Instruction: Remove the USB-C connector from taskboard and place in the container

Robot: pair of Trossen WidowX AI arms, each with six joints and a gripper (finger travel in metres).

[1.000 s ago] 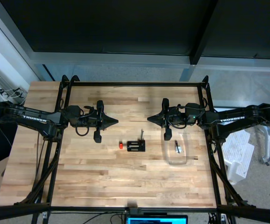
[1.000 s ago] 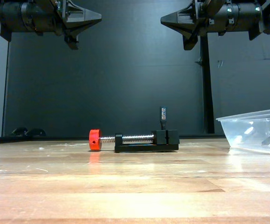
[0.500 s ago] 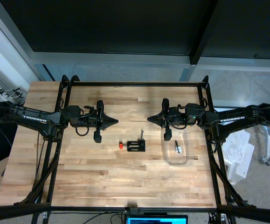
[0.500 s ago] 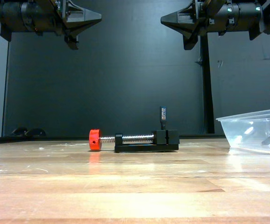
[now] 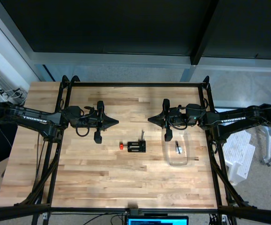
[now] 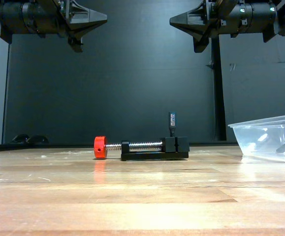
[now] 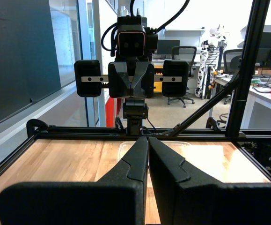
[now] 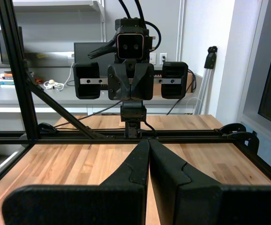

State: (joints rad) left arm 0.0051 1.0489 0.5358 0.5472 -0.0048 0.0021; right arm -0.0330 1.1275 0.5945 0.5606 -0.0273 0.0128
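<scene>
Unmoved: left gripper (image 5: 116, 122), right gripper (image 5: 150, 119) high above wood table (image 5: 102, 180), fingers (image 7: 134, 161) pressed together.

Light: even, from overhead; I see the wooden surface (image 5: 102, 178) bright, with a pale sheen nearest the low camera.
Backdrop: dark wall (image 6: 132, 73); the left claw (image 6: 100, 18) and right claw (image 6: 177, 20), both high over the surface, read as near-black shapes.
Shadows: soft, thin under the taskboard (image 6: 154, 150).
Glare: white glints on the clear container (image 6: 265, 135).
Wrist views: bright rooms behind, fingers (image 7: 130, 168) dark, little detail.
</scene>
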